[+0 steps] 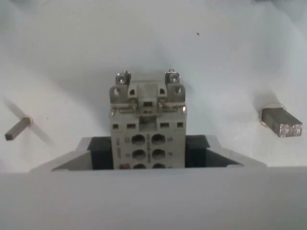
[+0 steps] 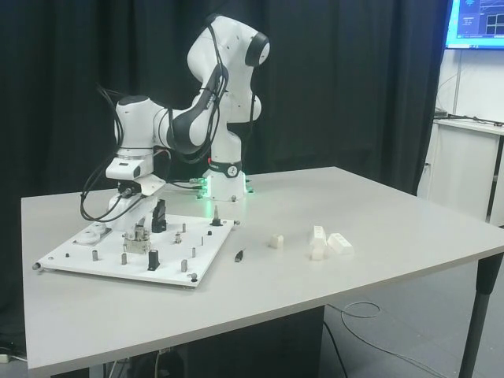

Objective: Remove waterproof.

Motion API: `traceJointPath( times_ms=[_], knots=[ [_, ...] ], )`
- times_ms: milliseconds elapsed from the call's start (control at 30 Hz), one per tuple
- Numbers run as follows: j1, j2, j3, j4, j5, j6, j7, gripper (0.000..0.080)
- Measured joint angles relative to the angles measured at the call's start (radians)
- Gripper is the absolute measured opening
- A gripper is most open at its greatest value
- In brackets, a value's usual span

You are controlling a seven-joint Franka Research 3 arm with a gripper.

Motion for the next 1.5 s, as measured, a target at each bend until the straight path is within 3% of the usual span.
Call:
traceJointPath(
  times_ms=[567, 1133, 1500],
  knots=[
    [0.000, -0.008, -0.002, 0.000, -0.001, -0.004, 0.000, 0.0310],
    [0.003, -0.107, -0.021, -0.003, -0.037, -0.058, 0.006, 0.0310],
    [0.003, -0.115, -0.032, -0.022, -0.045, -0.060, 0.010, 0.0310]
  ],
)
